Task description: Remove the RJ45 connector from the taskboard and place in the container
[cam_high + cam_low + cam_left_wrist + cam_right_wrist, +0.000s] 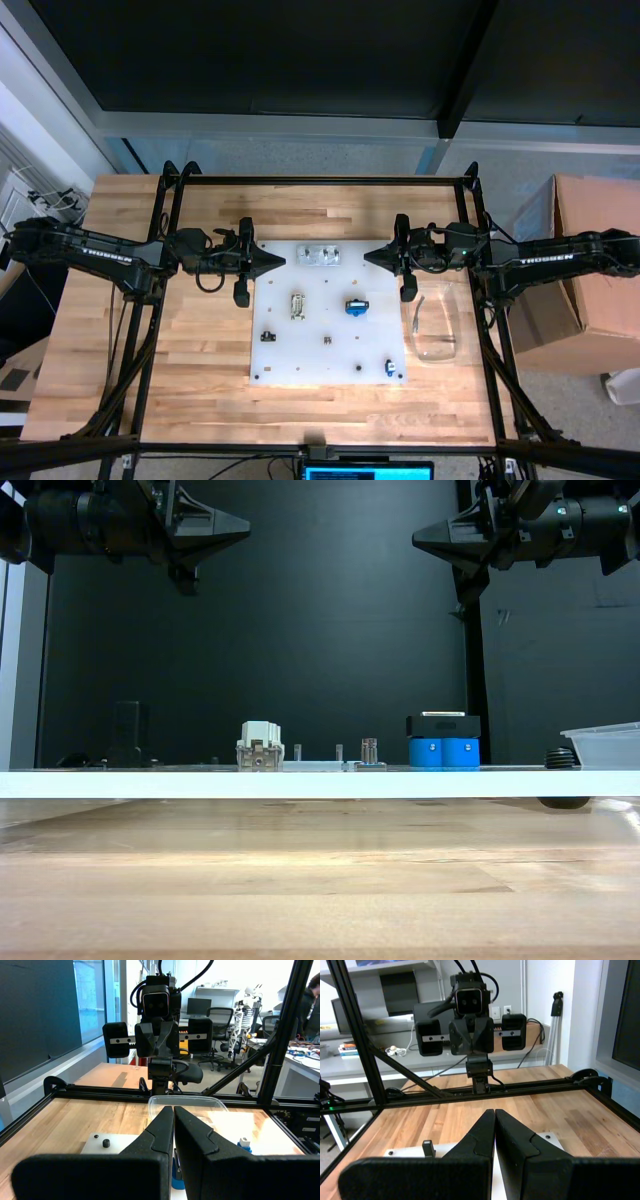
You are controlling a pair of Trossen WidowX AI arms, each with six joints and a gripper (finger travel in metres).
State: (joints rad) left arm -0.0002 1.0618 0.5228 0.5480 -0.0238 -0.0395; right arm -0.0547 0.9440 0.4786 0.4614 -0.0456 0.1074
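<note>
You are looking at a white taskboard (300, 360) lying in the middle of a wooden surface (210, 360), with two black arms reaching in over it from either side.

Your left gripper (281, 261) is hanging high above the taskboard's far left corner, pointing level toward the right arm. Its fingers (160, 1135) are pressing together along their length and gripping nothing.

Your right gripper (367, 256) is hanging about as high above the taskboard's far right corner, pointing back at the left one, the two tips well apart. Its fingers (480, 1140) are likewise meeting tip to tip and gripping nothing.

A clear container (440, 342) is sitting on the surface just beside the taskboard's right edge, under the right arm.

Neither gripper is carrying the RJ45 connector. You cannot tell from these views whether it is sitting on the taskboard or lying in the container.

On the taskboard:
- A clear piece (320, 257) is sitting at the far edge, between the two grippers.
- A beige block (297, 305) is standing left of centre.
- A blue block (357, 307) is standing right of centre.
- A small blue part (390, 368) is sitting by the near right corner.

A cardboard box (590, 270) is standing off the surface, beyond the taskboard's right side.
</note>
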